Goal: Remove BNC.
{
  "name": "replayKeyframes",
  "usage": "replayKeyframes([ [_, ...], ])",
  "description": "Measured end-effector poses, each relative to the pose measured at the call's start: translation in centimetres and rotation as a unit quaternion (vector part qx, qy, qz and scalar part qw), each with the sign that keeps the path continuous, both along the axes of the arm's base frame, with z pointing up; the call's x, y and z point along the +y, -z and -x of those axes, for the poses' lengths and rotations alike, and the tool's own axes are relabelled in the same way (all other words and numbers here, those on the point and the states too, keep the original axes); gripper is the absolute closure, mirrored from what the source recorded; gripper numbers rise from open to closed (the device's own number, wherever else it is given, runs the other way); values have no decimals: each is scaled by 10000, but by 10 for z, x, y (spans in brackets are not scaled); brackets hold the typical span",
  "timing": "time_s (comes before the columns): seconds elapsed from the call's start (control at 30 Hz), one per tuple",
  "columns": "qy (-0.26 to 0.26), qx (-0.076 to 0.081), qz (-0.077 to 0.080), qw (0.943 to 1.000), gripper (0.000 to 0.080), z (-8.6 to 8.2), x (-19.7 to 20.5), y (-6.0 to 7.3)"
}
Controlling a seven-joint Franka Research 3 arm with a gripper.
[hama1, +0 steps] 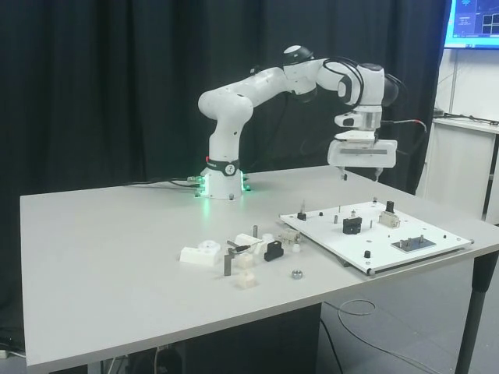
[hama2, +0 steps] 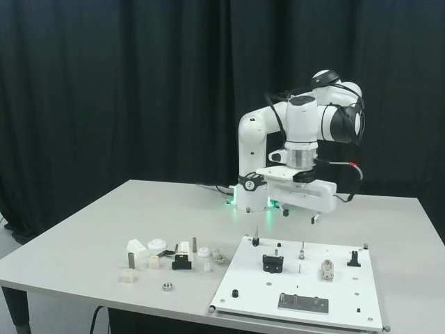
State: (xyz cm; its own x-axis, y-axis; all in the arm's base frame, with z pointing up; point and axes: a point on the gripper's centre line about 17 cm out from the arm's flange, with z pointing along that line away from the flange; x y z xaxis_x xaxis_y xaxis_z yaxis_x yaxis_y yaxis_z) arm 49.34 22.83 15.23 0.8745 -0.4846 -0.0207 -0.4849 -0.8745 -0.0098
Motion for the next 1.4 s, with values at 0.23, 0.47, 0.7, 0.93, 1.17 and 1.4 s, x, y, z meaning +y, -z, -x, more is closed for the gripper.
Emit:
replayKeyframes([
  [0.23,1937,38,-18,9811,3,1,3,4],
  [0.47,2894,99,38,9572,3,7,8,12],
  [0.7,3553,133,148,9345,3,13,12,22],
  [0.93,4210,118,267,9066,3,17,14,35],
  [1.17,4445,65,367,8950,3,20,14,51],
  [1.4,4473,-37,451,8932,3,20,6,65],
])
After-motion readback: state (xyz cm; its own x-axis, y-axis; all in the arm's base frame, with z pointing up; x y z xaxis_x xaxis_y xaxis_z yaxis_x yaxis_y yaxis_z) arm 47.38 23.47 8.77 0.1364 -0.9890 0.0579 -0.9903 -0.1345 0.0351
